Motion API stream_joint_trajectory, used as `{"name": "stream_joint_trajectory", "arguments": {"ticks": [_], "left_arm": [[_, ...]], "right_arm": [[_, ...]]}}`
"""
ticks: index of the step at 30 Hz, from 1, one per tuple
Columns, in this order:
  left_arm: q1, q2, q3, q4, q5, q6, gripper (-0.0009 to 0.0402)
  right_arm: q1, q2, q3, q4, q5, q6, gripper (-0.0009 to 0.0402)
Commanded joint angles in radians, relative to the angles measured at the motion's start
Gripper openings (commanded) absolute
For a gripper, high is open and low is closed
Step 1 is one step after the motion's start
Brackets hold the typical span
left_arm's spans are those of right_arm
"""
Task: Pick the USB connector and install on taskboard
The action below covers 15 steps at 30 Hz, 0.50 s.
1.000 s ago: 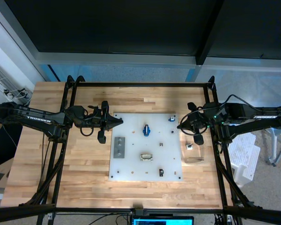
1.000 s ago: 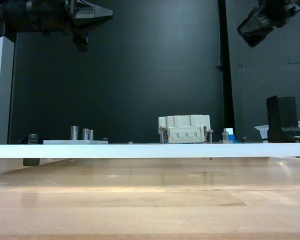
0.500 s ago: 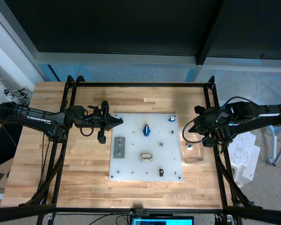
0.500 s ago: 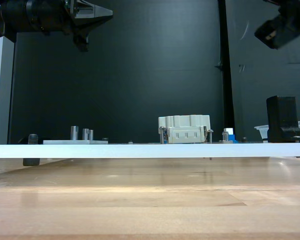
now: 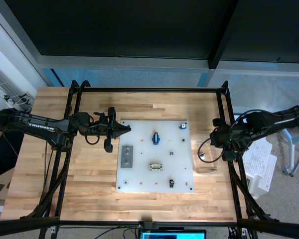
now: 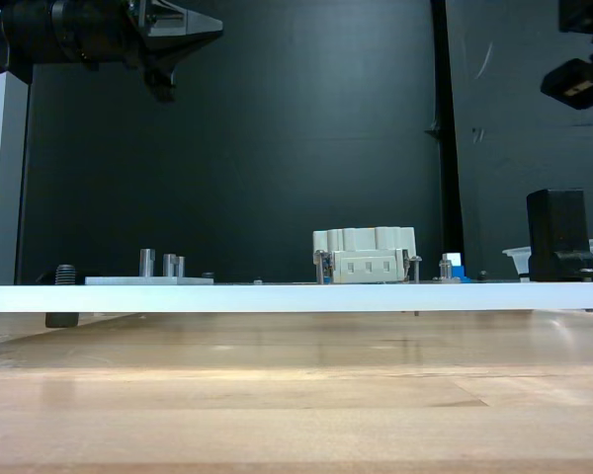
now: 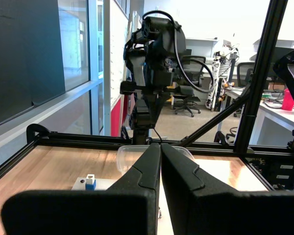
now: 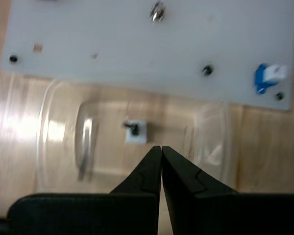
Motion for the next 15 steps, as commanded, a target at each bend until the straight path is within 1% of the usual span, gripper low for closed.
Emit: {"name": "stream_joint_trajectory", "arguments": {"ticks": [1,4,6,7,8,11,15], "left_arm": [[0.0,0.0,0.0,0.0,0.0,0.0,0.0],[0.0,0.0,0.0,0.0,0.0,0.0,0.0],[0.0,0.0,0.0,0.0,0.0,0.0,0.0],[0.0,0.0,0.0,0.0,0.0,0.0,0.0],[0.0,0.0,0.0,0.0,0.0,0.0,0.0],[0.0,0.0,0.0,0.0,0.0,0.0,0.0],[0.0,0.0,0.0,0.0,0.0,0.0,0.0]], "right_arm": [[0.041,0.026,-0.016,-0.001,0.002,0.009,0.0],[0.063,0.061,-0.029,-0.002,0.003,0.009,0.0],[0.067,0.084,-0.039,0.0,0.015,0.009,0.0002],[0.067,0.094,-0.045,0.0,0.027,0.01,0.0004],[0.068,0.103,-0.051,0.001,0.027,0.013,0.0009],[0.068,0.122,-0.071,0.015,0.027,0.02,0.0029],[0.071,0.138,-0.101,0.061,0.026,0.043,0.0066]]}}
